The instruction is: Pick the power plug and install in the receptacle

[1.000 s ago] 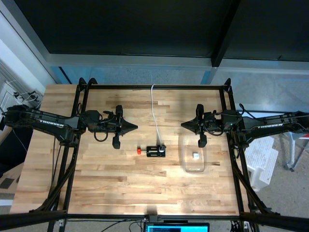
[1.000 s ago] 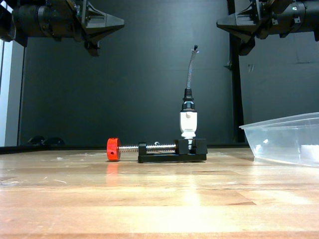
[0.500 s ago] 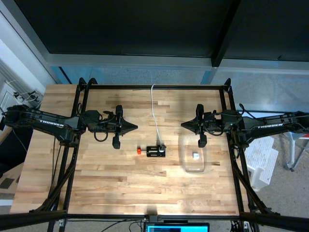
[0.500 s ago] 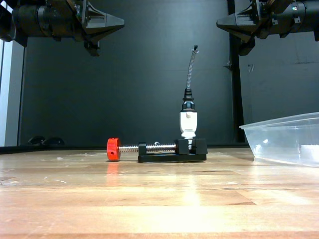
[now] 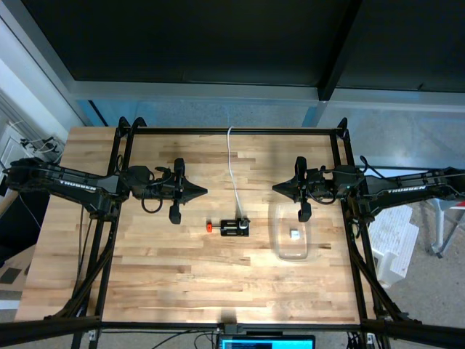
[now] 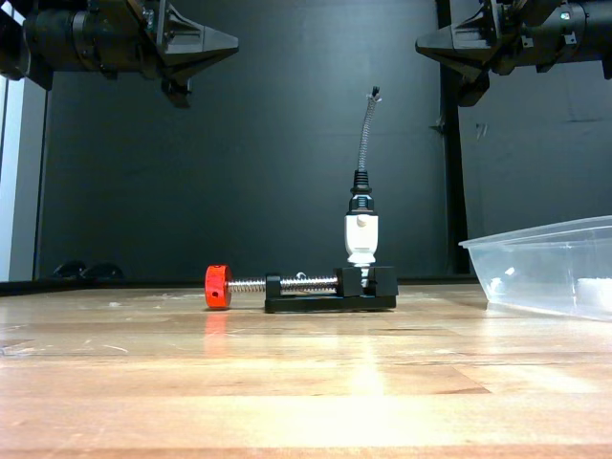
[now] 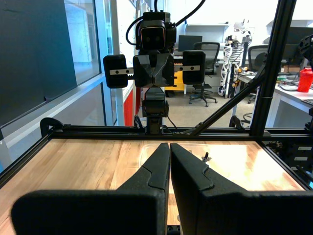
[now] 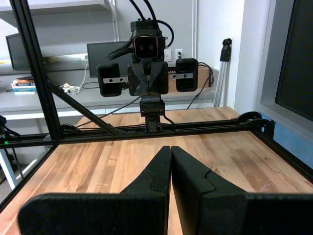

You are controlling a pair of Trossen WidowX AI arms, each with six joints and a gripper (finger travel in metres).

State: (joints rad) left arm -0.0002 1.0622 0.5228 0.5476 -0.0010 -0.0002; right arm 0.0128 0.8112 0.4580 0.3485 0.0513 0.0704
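The receptacle (image 6: pixel 360 234), a small white block, stands clamped in a black mini vise (image 5: pixel 235 227) with an orange-red knob (image 6: pixel 217 286) near the table's middle. Its thin white cord (image 5: pixel 233 167) runs to the far edge. I cannot make out the power plug in any view. My left gripper (image 5: pixel 205 191) hovers high over the table, left of the vise, fingers pressed together and empty (image 7: pixel 169 145). My right gripper (image 5: pixel 274 187) hovers opposite it, just beyond the tray's far end, likewise shut on nothing (image 8: pixel 170 148). The two point at each other (image 6: pixel 235 41) (image 6: pixel 419 44).
A clear oblong plastic tray (image 5: pixel 279 242) lies right of the vise, holding a small white square piece (image 5: pixel 295 234). A black metal frame (image 5: pixel 232 131) borders the wooden table. Each wrist view shows the opposite arm across the table.
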